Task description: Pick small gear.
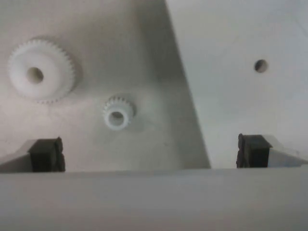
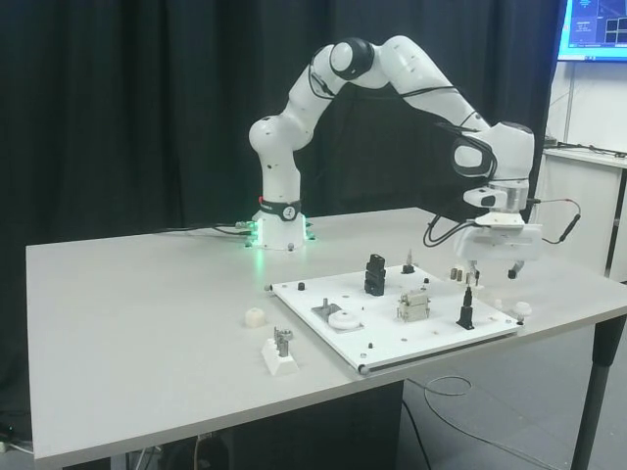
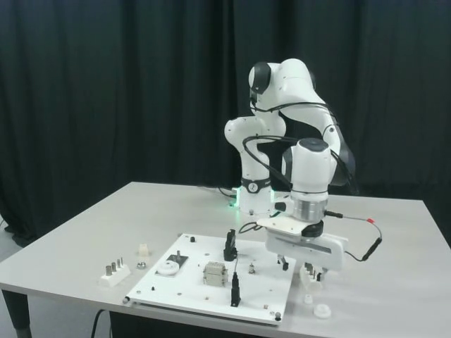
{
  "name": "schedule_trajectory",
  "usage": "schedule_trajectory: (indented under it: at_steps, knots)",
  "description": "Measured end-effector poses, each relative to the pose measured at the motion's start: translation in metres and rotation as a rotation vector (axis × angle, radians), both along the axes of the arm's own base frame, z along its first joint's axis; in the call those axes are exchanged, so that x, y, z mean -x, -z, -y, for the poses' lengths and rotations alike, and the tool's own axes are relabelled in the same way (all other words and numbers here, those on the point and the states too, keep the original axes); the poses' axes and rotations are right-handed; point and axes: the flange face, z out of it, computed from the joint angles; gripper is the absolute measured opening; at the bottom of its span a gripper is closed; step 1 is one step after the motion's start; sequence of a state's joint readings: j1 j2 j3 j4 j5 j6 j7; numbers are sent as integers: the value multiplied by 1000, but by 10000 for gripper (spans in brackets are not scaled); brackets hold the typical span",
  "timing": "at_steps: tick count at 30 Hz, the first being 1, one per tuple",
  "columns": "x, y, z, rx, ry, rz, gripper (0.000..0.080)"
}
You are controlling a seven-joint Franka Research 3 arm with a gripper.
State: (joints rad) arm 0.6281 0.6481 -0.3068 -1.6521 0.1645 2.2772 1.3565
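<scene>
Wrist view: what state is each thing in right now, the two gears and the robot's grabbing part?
small gear: lying flat on the table, untouched, hole up.
large gear: lying flat, apart from the small one.
gripper: above the table, jaws wide open, holding nothing.
white board: flat beside the gears.

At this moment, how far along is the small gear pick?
Done: the gripper hangs above the table near the small gear, fingers spread open. In hand: nothing; the gear lies free, beside the large gear. Left: centre over it, descend, close, lift.
</scene>
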Motion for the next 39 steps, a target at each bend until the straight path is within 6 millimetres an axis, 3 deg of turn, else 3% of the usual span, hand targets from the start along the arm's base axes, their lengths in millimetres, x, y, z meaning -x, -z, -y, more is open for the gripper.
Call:
schedule_trajectory:
  at_steps: [25,39]
  knots:
    - [-12,37,-23,-9,-15,-17,800]
    - [-18,56,-25,-19,-82,-32,800]
